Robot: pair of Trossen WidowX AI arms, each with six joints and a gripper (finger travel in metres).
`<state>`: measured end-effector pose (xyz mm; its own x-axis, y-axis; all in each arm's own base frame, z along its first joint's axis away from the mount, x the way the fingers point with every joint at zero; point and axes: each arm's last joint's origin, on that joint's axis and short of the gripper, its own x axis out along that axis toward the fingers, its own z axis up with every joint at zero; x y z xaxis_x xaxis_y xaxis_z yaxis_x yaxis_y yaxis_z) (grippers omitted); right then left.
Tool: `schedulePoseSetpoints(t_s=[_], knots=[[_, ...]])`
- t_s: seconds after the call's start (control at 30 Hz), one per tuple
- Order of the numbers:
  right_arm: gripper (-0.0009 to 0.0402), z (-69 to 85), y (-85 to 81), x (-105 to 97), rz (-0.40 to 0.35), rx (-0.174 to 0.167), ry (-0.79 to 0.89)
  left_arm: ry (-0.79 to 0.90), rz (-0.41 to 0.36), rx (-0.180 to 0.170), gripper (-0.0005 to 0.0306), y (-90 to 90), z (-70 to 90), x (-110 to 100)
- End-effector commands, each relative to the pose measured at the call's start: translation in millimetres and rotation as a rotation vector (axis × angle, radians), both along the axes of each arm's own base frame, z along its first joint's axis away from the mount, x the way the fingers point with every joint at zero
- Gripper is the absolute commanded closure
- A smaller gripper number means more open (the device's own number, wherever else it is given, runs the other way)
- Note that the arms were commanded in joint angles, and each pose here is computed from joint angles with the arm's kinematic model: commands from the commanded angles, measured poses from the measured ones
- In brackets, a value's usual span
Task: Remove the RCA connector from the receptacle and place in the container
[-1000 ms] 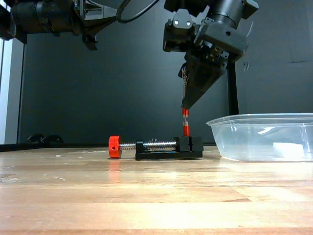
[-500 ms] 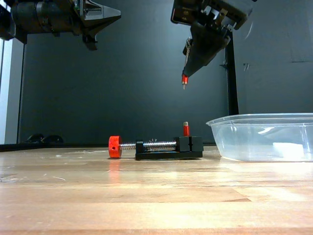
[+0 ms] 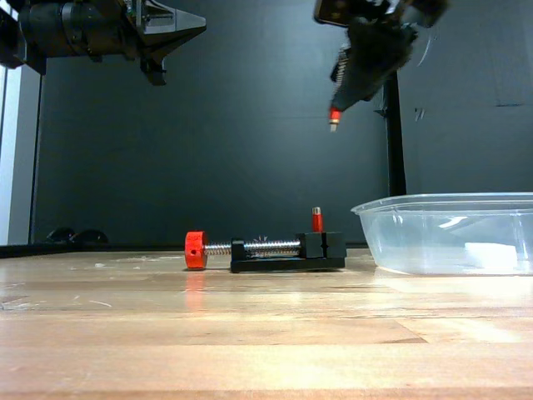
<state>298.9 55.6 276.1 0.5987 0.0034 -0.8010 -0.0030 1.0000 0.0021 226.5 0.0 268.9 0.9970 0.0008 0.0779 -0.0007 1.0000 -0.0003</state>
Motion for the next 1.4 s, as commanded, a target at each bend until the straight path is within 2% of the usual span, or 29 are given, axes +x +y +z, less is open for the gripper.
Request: schedulePoseSetpoints(t_s=[0.03, 0.2, 0.3, 0.37, 0.57, 0.77, 1.1, 1.4], knots=[[0.039, -4.0, 3.5, -15, 0.001, 0.013, 0.007, 0.0, 0.0, 0.0, 0.03, 0.0, 0.0, 0], [0.039, -13.0, 7.7, -36, -0.003, 0.027, 0.027, 0.0, 0.0, 0.0, 0.03, 0.1, 0.0, 0], [0.039, -16.9, 8.7, -47, -0.009, 0.016, 0.035, 0.0, 0.0, 0.0, 0.03, 0.0, 0.0, 0], [0.0388, -20.0, 9.6, -54, -0.009, 0.021, 0.041, 0.0, 0.0, 0.0, 0.03, 0.1, 0.0, 0], [0.038, -29.9, 6.5, -74, -0.02, 0.03, 0.061, 0.0, 0.0, 0.0, 0.03, 0.0, 0.0, 0], [0.0371, -40.5, 2.0, -91, -0.025, 0.025, 0.09, 0.0, 0.0, 0.0, 0.03, 0.0, 0.0, 0], [0.0353, -56.9, -0.5, -103, -0.022, -0.007, 0.183, 0.0, 0.0, 0.0, 0.03, 0.1, 0.0, 0], [0.0311, -57.4, -0.1, -104, -0.019, -0.009, 0.187, 0.0, 0.0, 0.0, 0.03, 0.0, 0.0, 0]])
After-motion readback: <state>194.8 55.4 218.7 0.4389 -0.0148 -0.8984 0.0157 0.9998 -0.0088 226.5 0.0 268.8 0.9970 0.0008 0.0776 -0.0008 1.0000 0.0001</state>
